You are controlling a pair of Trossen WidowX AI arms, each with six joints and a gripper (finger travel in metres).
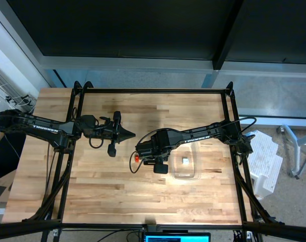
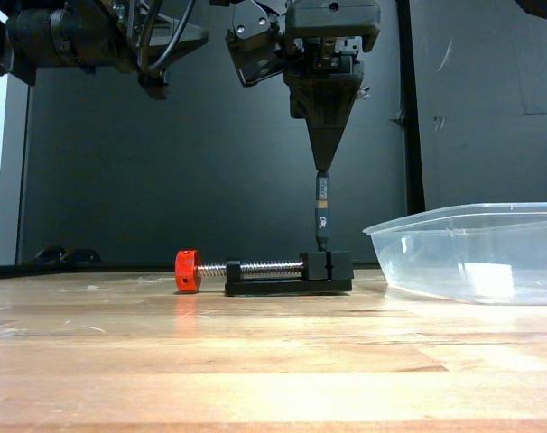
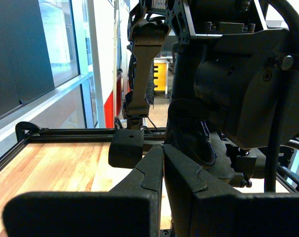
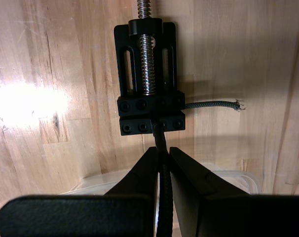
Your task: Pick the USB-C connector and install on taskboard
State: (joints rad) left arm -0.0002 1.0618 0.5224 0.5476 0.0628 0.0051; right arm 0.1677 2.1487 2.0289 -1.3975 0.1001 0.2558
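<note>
So the step in hand looks like the actual seating: the right gripper [image 2: 322, 167] is clamped tight on the USB-C connector [image 2: 322, 212], which is held upright with its lower tip right at the top of the taskboard [image 2: 287, 275], at the block's right end, around mid-table and just left of the clear tray [image 2: 472, 262]. To get this right, the plug should probably be kept dead vertical and lined up with the slot before any push is given. A straight, gentle press down seems called for, since a thin plug that's tilted could easily be jammed or bent, and the little block could be shoved along the table [image 1: 117, 191]. Whether the tip is already inside can't be told. The connector is seen as a thin dark stick with a pale band partway up, way slimmer than the fingers. The taskboard is a low black block with a spring-wrapped screw and an orange-red knob [image 2: 188, 271] at its left end. The left gripper [image 1: 129, 134] is held with fingers pressed together, raised over the table, left of the board
</note>
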